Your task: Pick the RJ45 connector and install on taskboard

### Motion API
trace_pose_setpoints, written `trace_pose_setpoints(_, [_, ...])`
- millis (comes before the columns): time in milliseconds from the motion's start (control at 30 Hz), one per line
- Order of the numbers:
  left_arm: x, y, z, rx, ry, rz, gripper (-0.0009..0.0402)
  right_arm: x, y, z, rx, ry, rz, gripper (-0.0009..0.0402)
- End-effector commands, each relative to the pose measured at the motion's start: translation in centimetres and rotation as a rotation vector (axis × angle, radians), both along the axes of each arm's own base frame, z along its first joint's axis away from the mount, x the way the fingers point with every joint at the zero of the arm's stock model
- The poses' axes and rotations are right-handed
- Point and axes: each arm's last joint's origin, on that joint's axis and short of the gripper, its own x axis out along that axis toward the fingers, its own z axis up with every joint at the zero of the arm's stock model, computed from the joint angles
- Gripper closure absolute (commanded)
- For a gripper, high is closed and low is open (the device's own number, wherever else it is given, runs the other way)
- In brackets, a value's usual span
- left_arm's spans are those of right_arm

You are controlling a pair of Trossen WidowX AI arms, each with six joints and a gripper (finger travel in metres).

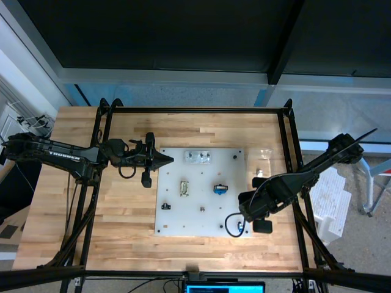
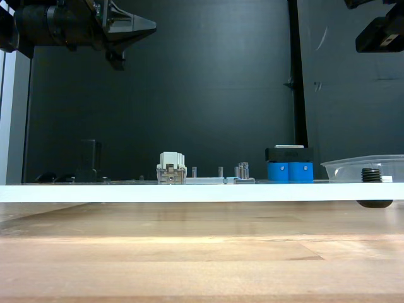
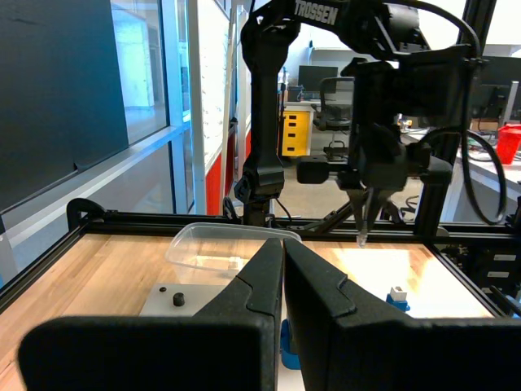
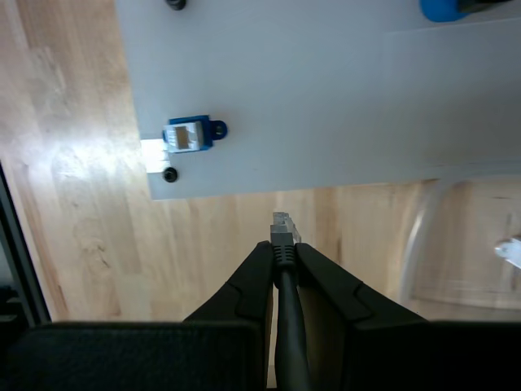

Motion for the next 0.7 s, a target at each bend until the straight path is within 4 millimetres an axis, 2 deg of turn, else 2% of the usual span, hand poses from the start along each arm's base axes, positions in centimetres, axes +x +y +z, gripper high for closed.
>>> trace_pose_setpoints(33, [0.0,0.0,0.0,0.000,0.000,0.000,0.0393,0.4,0.9,-0.3,0.000,0.005,-0.001,0.0393])
trace_pose_setpoints(300, [0.0,0.0,0.0,0.000,0.000,0.000,0.0393,1.7,2.8,-1.1,0.009,-0.010,0.028,0.0393])
trace_pose_setpoints(700, [0.0,0.0,0.0,0.000,0.000,0.000,0.0393,2.7,4.0,-2.8,0.005,-0.007,0.040,0.0393])
